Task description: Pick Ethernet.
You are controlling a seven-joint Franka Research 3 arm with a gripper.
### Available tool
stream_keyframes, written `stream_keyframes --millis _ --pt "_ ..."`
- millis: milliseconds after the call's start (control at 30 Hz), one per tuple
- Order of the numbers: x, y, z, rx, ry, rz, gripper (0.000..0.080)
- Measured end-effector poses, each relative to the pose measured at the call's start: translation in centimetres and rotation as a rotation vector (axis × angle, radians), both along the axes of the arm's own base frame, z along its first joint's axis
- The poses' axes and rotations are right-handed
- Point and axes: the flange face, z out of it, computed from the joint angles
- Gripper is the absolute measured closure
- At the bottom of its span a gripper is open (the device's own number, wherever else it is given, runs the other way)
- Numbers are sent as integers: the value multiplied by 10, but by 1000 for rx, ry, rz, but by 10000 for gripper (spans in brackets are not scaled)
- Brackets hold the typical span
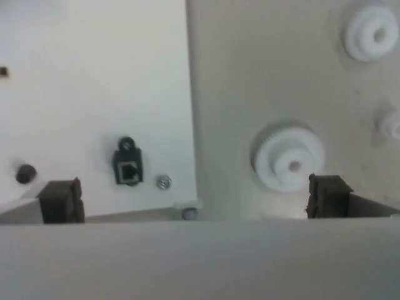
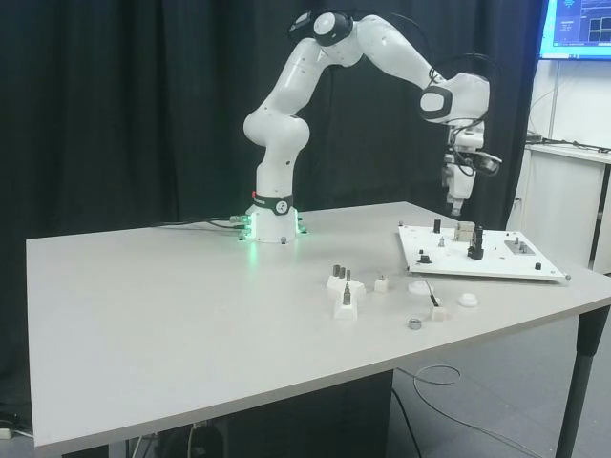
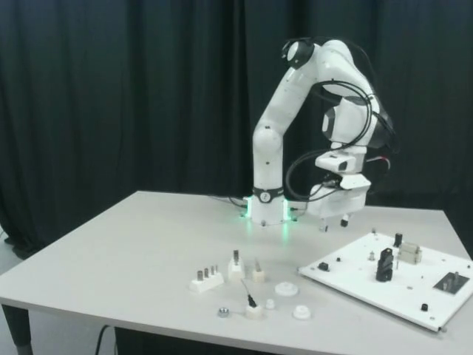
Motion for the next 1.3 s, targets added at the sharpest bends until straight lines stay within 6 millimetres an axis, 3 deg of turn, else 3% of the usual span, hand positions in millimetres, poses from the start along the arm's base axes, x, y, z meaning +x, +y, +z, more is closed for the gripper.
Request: stream_keyframes --millis 833,1300 --pt "5 -84 -14 15 57 -75 3" --pt "3 -121 -24 45 37 -84 3"
